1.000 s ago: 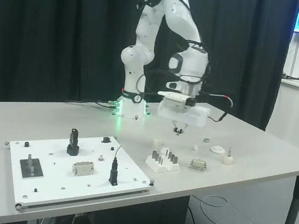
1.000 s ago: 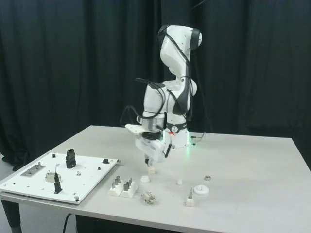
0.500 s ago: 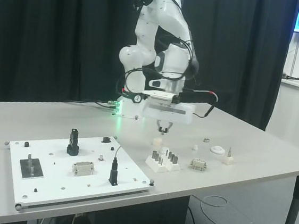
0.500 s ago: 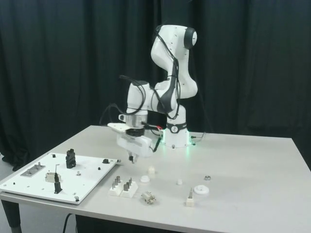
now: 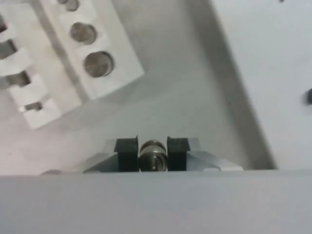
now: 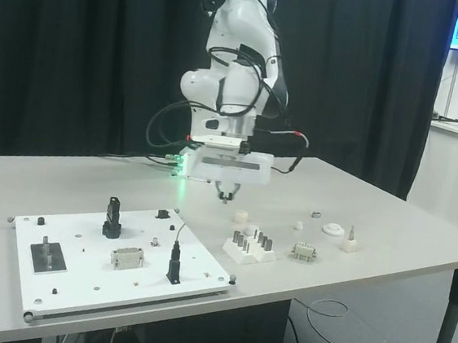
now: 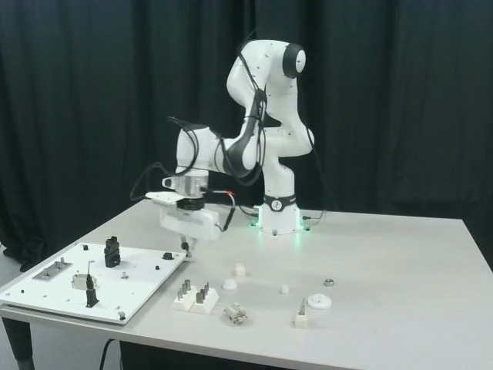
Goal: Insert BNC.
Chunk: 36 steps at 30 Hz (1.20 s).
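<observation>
At the table's (image 6: 417, 249) front edge lies the white board (image 6: 118, 254), carrying a black upright plug (image 6: 175, 264), a grey connector housing (image 6: 126, 256), a grey block with a post (image 6: 46, 255) and a black clamp (image 6: 112, 217). Beside the board, further along the table, a white rack of metal pins (image 6: 248, 246) stands near a small metal connector (image 6: 303, 251), a white disc (image 6: 333, 229) and a white cap (image 6: 240, 217). Behind these, the gripper (image 6: 225, 194) hangs above the bare table between board and rack, near the board's far corner. In the wrist view its black pads (image 5: 127, 154) are closed narrowly on the BNC (image 5: 153, 155), a small metal barrel held upright between them. Farthest back, the arm's base (image 6: 189, 164) shows green light against the black curtain (image 6: 86, 50).
</observation>
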Motion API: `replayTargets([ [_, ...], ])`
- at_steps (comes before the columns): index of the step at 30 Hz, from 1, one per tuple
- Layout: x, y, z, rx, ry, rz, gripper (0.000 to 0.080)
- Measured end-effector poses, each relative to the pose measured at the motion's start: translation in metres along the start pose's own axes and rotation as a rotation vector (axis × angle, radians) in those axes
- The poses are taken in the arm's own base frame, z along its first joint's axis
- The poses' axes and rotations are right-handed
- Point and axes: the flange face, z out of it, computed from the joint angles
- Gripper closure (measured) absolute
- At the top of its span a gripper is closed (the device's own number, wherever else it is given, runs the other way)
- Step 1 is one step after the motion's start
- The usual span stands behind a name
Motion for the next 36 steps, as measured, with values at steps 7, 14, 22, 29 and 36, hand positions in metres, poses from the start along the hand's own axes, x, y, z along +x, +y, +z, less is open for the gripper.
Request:
replayTargets([
  [7, 0.026, 0.013, -0.003, 0.012, 0.008, -0.065, 0.0682],
  [14, 0.052, 0.022, -0.004, 0.014, 0.028, -0.155, 0.0682],
  [22, 0.085, 0.027, 0.002, 0.005, 0.049, -0.258, 0.0682],
  [29, 0.116, 0.028, 0.014, -0.004, 0.035, -0.329, 0.0682],
  [36, 0.146, 0.028, 0.025, -0.008, -0.023, -0.383, 0.0682],
])
